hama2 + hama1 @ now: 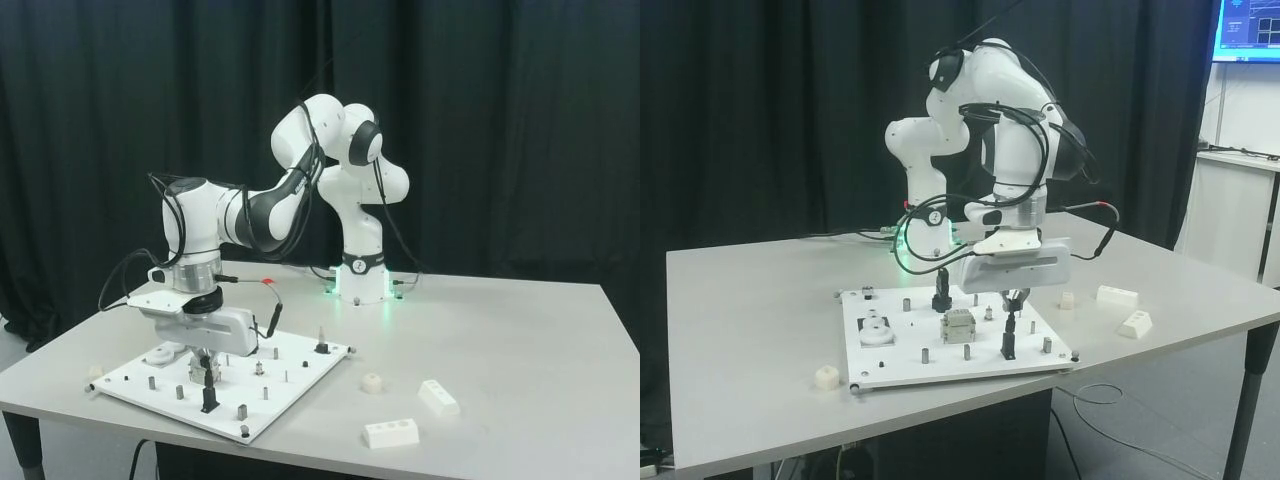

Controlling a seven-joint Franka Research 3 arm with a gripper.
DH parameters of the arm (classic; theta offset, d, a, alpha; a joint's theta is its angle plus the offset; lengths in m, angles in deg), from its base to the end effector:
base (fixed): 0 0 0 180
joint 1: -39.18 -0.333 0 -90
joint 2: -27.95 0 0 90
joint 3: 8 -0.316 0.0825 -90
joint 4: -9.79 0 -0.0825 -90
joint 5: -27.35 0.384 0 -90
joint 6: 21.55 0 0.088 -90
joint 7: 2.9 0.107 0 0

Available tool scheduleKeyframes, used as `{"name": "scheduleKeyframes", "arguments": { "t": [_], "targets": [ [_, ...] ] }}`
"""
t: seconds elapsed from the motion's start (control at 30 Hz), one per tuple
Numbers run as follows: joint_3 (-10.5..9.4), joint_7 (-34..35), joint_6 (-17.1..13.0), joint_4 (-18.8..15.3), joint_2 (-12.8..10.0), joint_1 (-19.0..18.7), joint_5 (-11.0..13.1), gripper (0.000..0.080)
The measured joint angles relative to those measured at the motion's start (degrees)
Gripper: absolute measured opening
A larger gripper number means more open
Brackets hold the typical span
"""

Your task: Remove USB.

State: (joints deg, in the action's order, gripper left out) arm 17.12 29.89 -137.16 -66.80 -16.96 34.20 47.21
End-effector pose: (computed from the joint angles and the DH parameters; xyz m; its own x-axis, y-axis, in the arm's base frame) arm 0.7150 -0.1633 0.2880 0.5653 -0.8245 -0.0251 -0.8245 -0.5657 0.0132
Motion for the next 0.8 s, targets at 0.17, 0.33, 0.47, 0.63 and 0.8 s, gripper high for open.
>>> {"name": "scheduleKeyframes", "arguments": {
  "t": [0.17, 0.33, 0.47, 0.63, 0.8],
  "targets": [
    [0.07, 0.3, 0.0, 0.1, 0.0, 0.1, -0.1, 0.0027],
    [0.19, 0.3, 0.0, 0.4, 0.0, 0.4, -0.4, 0.0021],
    [0.38, 0.4, 0.2, 1.3, 0.0, 0.7, -0.6, 0.0021],
    [0.65, 0.4, 1.9, 3.5, 0.0, 1.1, -0.9, 0.0021],
    [0.75, 0.4, 4.4, 5.9, 0.0, 1.4, -1.2, 0.0021]
  ]
}}
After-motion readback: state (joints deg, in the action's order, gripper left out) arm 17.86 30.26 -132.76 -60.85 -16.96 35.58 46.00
